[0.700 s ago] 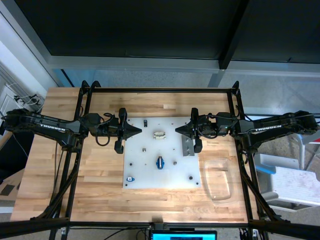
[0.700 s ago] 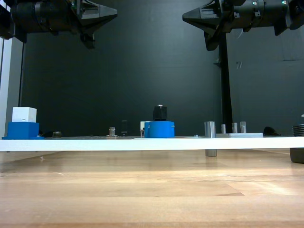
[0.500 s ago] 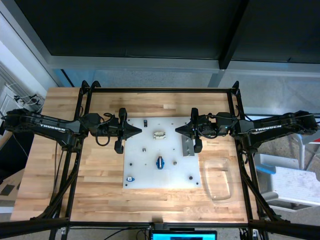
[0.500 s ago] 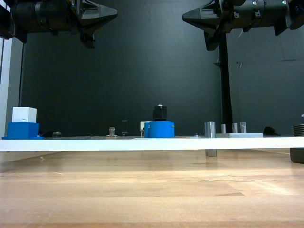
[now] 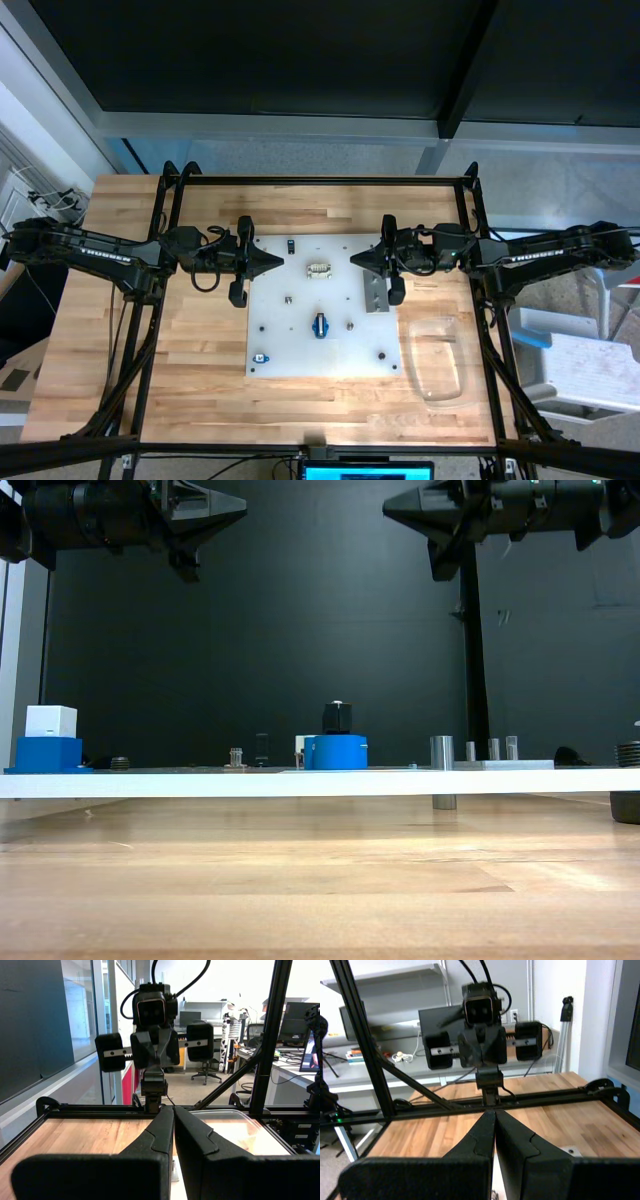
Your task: Pick the 16mm cylinder and place it in the container
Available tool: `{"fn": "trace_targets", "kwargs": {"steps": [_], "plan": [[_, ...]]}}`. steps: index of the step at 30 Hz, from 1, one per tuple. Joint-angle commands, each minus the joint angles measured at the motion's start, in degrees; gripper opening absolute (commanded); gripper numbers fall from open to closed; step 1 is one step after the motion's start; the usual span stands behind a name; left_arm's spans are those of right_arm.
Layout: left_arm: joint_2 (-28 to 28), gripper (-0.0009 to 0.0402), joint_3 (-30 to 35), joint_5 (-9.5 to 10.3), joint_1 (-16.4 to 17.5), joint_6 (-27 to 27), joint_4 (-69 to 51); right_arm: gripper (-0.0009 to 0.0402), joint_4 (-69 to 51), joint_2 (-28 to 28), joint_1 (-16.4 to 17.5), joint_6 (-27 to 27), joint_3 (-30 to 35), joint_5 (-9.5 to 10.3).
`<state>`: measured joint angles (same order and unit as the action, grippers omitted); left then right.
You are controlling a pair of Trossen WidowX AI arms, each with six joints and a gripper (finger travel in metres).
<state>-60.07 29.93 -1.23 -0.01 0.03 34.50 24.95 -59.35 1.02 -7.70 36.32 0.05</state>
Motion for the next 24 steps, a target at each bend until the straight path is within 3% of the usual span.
{"fn": "trace_targets", "kwargs": {"steps": [1, 11, 24], "plan": [[0.0, 0.0, 0.0, 0.0, 0.0, 0.0, 0.0, 0.0, -8.7, 0.0, 0.0, 0.0, 4.0, -0.81], [0.0, 0.0, 0.0, 0.0, 0.0, 0.0, 0.0, 0.0, -37.0, -3.3, 0.1, 0.6, 18.1, -1.53], [0.0, 0.0, 0.0, 0.0, 0.0, 0.0, 0.0, 0.0, -72.0, -17.3, 0.9, -0.8, 38.9, -1.49]]}}
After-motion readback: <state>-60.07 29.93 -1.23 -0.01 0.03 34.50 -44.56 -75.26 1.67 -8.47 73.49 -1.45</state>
